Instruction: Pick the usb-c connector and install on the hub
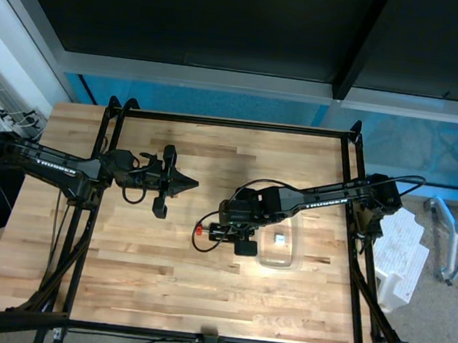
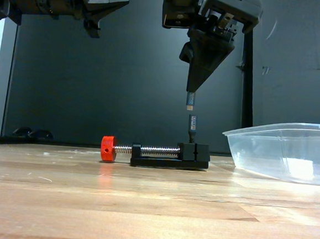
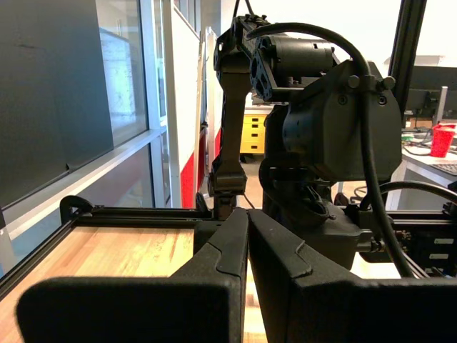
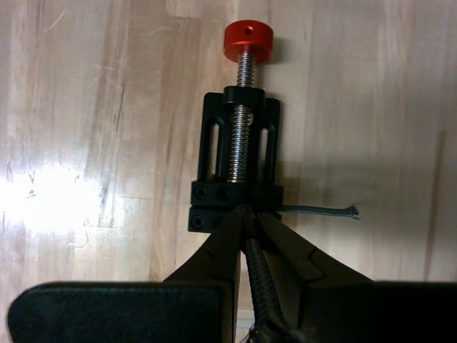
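Observation:
My right gripper [image 2: 191,92] points straight down, shut on the usb-c connector [image 2: 190,101], whose braided cable [image 4: 258,279] runs up between the fingers. The connector's tip hangs a small gap above the hub [image 2: 192,128] and is clear of it. The hub stands upright, clamped in a small black vise [image 2: 168,156] with a red knob [image 2: 108,148]. From the right wrist, the closed fingertips [image 4: 230,227] sit over the vise jaw block [image 4: 235,204]. My left gripper [image 1: 189,184] hovers high at the left of the vise, shut and empty, fingers [image 3: 228,250] pressed together.
A clear plastic tray [image 2: 282,154] stands just right of the vise, with a small white item [image 1: 280,239] inside. A short grey cable end [image 4: 325,210] sticks out beside the vise. Black frame rails [image 1: 96,207] border the wooden table.

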